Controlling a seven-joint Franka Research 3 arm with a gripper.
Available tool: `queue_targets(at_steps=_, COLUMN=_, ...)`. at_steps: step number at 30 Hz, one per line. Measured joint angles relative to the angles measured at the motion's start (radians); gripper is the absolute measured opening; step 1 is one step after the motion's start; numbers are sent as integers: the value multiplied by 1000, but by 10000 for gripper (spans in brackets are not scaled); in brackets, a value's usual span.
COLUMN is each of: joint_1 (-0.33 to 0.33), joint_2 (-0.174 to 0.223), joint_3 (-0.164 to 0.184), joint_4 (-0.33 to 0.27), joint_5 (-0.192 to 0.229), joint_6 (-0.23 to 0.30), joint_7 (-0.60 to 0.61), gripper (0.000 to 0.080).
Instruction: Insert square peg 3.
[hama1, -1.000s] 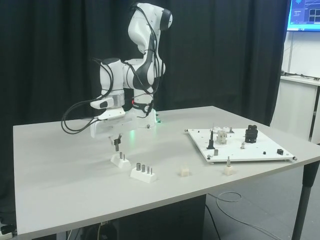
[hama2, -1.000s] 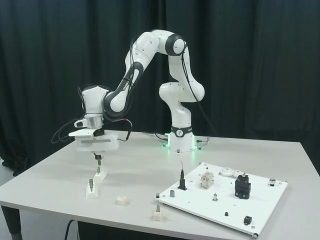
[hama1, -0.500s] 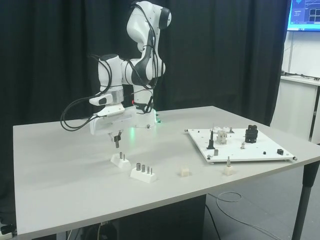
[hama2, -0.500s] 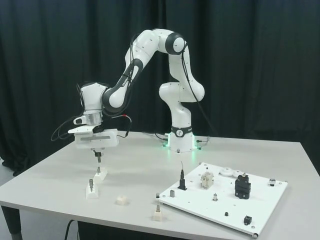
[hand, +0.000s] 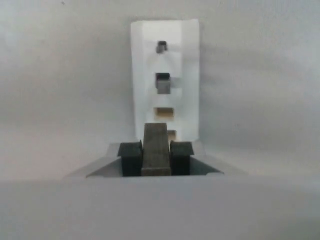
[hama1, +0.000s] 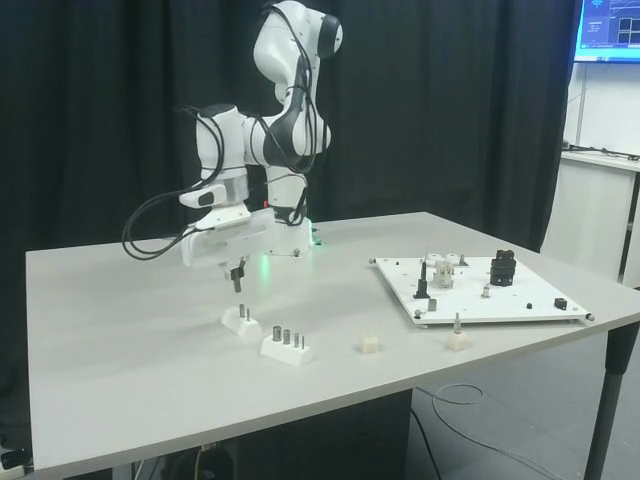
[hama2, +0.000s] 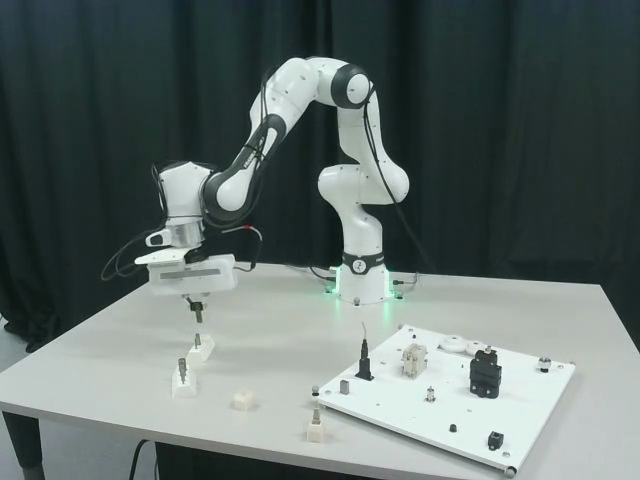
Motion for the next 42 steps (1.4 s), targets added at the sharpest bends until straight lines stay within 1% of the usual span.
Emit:
queue_targets(at_steps=7, joint_1=33, joint_2=-23, joint_3=0, joint_4=8, joint_5=0, joint_6=-47, joint_7=61, gripper=114)
queue_targets(at_steps=13, joint_1=73, joint_2=-52, joint_3=0, joint_4=9, joint_5=-1, joint_6=-89, joint_7=125, gripper=114)
queue_targets(at_steps=16, joint_1=93, joint_2=-68, joint_3=0, joint_4=8, joint_5=-9, joint_6=-116, joint_7=156, gripper=114)
queue_targets(at_steps=27, joint_1=174, joint_2=-138, joint_3=0, joint_4=-2, joint_5=-93, joint_6=-231, joint_7=322, gripper=114)
queue_targets(at_steps=30, joint_1=198, joint_2=-161, joint_3=0, joint_4=-13, joint_5=-112, joint_6=-254, joint_7=366, gripper=114)
queue_targets(at_steps=35, joint_1=241, joint_2=-205, joint_3=1, joint_4=-42, joint_5=-142, joint_6=-277, joint_7=440, gripper=114)
queue_targets(at_steps=42, joint_1=302, joint_2=-269, joint_3=8, joint_4=-97, joint_5=-173, joint_6=-281, joint_7=550, gripper=114)
